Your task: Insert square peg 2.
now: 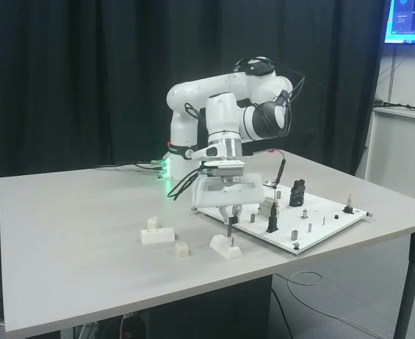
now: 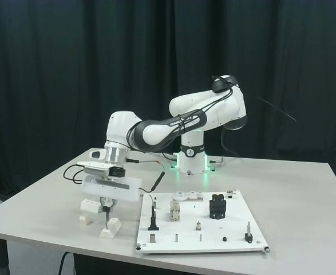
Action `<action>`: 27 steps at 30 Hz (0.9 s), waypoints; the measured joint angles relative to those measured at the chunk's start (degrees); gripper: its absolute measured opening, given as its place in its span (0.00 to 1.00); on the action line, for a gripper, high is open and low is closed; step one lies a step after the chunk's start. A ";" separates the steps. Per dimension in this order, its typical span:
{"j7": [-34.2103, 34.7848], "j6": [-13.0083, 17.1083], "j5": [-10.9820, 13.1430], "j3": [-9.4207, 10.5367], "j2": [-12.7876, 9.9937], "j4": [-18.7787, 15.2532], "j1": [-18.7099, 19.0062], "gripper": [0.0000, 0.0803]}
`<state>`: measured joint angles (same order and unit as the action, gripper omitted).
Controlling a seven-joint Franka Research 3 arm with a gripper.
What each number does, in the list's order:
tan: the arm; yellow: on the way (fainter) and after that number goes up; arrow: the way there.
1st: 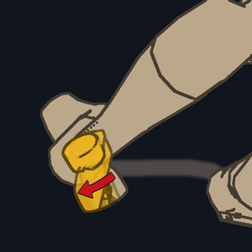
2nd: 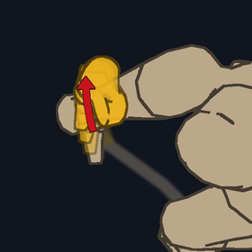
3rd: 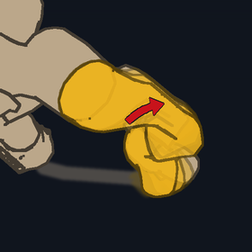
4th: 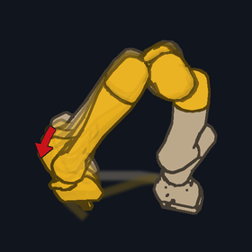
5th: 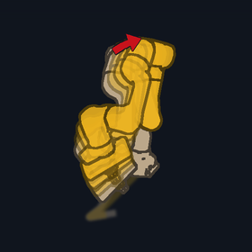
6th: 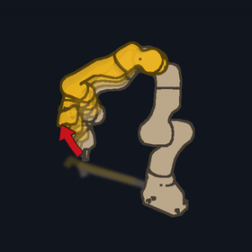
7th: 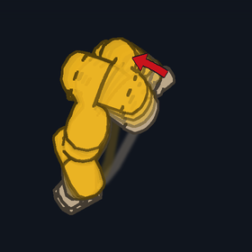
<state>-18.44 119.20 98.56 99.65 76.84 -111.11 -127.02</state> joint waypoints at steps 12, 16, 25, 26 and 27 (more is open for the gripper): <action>0.08 -0.24 -0.58 -0.48 -0.11 0.25 0.01 0.09; 0.09 -0.24 -0.77 -0.52 -0.11 0.28 0.01 0.09; 0.09 -0.24 -1.24 -0.58 -0.11 0.31 0.01 0.09; 0.08 -0.24 -1.29 -0.58 -0.11 0.32 0.01 0.09; 0.08 -0.24 -1.35 -0.59 -0.11 0.31 0.01 0.09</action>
<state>-18.35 118.97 97.21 99.06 76.73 -110.79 -127.01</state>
